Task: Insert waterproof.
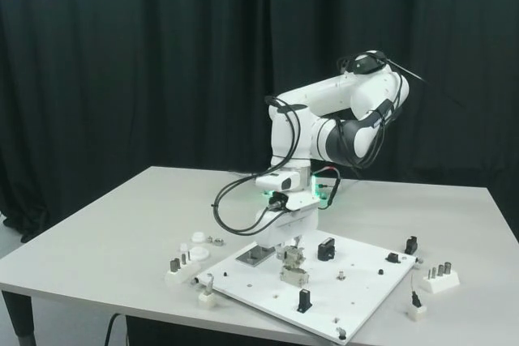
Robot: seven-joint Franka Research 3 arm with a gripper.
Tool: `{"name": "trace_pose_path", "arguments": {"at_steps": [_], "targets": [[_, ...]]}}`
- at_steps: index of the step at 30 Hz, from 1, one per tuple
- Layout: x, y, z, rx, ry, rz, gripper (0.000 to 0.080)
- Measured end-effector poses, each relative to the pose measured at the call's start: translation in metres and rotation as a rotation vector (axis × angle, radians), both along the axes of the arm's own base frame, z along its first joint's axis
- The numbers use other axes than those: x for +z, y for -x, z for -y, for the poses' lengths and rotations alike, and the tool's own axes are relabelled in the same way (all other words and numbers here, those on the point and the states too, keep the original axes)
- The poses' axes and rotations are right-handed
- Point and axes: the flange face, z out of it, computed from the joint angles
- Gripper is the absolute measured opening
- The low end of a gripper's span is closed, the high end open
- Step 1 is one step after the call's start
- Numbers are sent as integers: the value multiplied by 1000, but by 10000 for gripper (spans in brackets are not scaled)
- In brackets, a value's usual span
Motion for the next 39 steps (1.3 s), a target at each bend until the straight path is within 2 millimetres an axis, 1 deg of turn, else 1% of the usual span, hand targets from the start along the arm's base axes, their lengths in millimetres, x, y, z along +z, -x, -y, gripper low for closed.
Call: {"name": "trace_pose_path", "arguments": {"at_steps": [7,18,29,39], "targets": [[-5,0,-3,6,6,11,321],[-6,3,-5,1,5,30,321],[-7,12,-4,-20,2,63,321],[-8,21,-13,13,27,83,321]]}}
